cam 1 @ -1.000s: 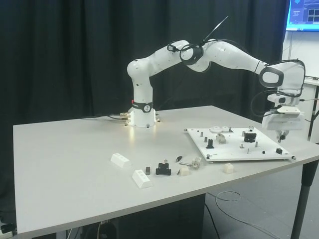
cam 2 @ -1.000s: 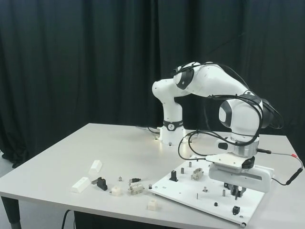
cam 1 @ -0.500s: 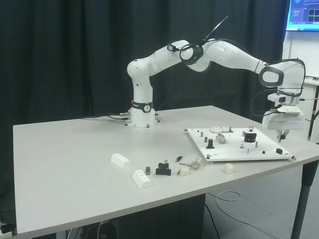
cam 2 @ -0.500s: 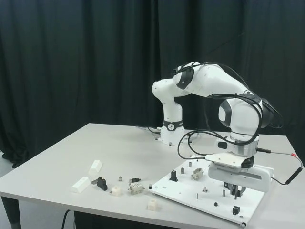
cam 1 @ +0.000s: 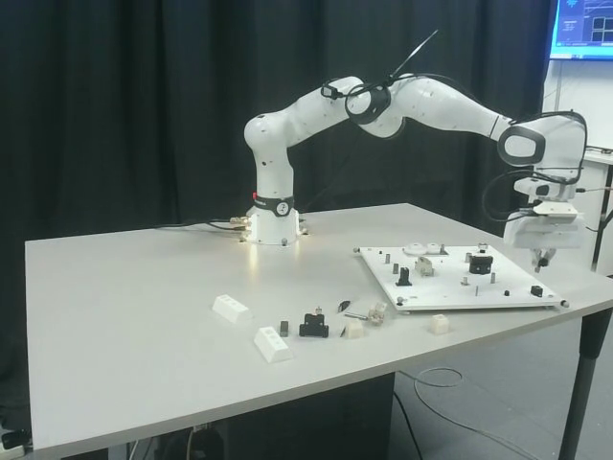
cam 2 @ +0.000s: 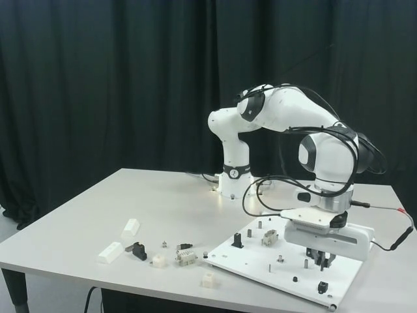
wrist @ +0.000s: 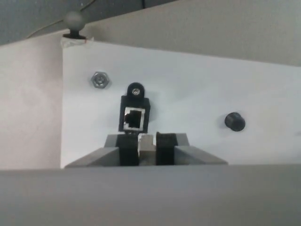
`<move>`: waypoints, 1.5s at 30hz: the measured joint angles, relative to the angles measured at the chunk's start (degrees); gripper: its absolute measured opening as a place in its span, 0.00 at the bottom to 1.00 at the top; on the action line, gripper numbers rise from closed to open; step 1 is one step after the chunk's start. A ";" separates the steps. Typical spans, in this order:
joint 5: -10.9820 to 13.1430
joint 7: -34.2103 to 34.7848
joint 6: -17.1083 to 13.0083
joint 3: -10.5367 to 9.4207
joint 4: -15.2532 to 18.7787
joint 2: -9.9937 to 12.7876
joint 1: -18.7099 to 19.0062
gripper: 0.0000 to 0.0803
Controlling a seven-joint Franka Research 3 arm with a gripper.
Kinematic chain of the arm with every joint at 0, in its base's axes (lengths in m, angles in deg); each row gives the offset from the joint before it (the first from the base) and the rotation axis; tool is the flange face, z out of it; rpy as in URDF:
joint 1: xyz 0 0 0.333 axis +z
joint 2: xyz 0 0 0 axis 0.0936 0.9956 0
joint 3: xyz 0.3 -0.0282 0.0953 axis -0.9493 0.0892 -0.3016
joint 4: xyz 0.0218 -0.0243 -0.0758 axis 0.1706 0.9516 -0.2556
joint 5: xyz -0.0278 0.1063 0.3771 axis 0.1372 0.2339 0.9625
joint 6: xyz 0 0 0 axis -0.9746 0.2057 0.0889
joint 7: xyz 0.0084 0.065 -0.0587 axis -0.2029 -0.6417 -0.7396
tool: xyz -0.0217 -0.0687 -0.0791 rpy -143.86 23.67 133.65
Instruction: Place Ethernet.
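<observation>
You see the gripper [wrist: 146,141] closed on a small pale plug [wrist: 146,140], hanging just above the black Ethernet socket [wrist: 134,114] on the white board [wrist: 197,94].

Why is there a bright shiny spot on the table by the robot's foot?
First room view: that is glare, lamp light bouncing off the grey table beside the arm's base. Second room view: only a small gleam there. Wrist view: no glare; the gripper, shut on the Ethernet plug, hides the lower part behind its own grey body.
</observation>
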 joint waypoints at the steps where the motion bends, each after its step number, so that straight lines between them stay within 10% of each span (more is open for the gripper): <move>1: 0.07 0.00 0.00 -0.08 0.00 -0.04 0.05 0.09; 45: 1.68 8.88 -5.15 -6.73 3.86 1.14 7.25 0.09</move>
